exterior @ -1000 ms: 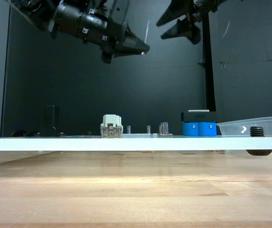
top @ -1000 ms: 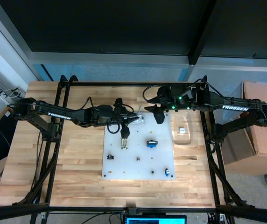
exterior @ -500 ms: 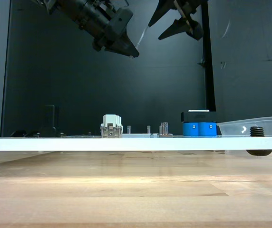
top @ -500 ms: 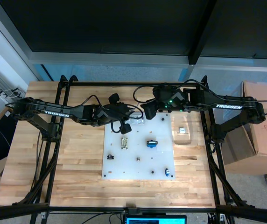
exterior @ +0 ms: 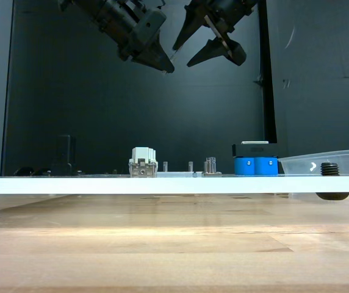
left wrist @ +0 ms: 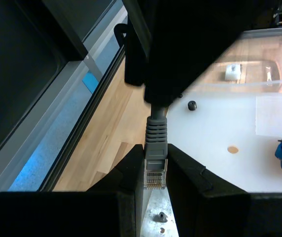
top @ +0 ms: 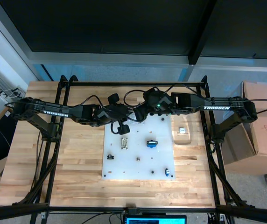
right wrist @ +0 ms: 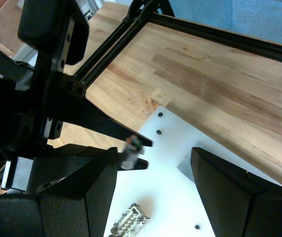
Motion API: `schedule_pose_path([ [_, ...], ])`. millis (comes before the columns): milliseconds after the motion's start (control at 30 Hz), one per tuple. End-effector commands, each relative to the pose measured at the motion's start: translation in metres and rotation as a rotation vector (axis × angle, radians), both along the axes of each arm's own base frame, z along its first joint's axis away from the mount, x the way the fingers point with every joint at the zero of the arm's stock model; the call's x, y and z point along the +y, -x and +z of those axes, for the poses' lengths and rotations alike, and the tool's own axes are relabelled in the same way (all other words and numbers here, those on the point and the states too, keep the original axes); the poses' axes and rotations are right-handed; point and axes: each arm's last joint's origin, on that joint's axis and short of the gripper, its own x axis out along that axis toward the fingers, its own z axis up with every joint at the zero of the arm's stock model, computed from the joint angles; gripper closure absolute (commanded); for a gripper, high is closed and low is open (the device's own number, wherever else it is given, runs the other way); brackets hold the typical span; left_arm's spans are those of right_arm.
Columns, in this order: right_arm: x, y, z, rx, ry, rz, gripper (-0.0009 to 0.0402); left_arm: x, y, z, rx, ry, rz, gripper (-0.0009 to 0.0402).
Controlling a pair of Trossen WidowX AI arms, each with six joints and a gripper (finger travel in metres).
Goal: Pick the RJ45 connector and install on the taskboard
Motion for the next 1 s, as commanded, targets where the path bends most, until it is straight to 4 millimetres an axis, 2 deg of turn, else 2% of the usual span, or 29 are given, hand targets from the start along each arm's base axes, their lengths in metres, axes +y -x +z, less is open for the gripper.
schedule_pose_path([
  [33, 0.0, -0.004, -0.004, 0.007, -0.001, 0.002, 0.0189, 0.0, 0.0, 0.0, 0.005, -0.003, -0.004, 0.0394],
  [667, -0.001, -0.018, -0.018, 0.019, -0.003, 0.003, 0.0192, 0.001, 0.0, 0.0, 0.013, -0.03, 0.01, 0.0393],
  [1000, -0.001, -0.021, -0.019, 0.01, 0.007, 0.008, 0.0263, 0.0, 0.001, -0.002, 0.023, -0.028, 0.004, 0.0393],
])
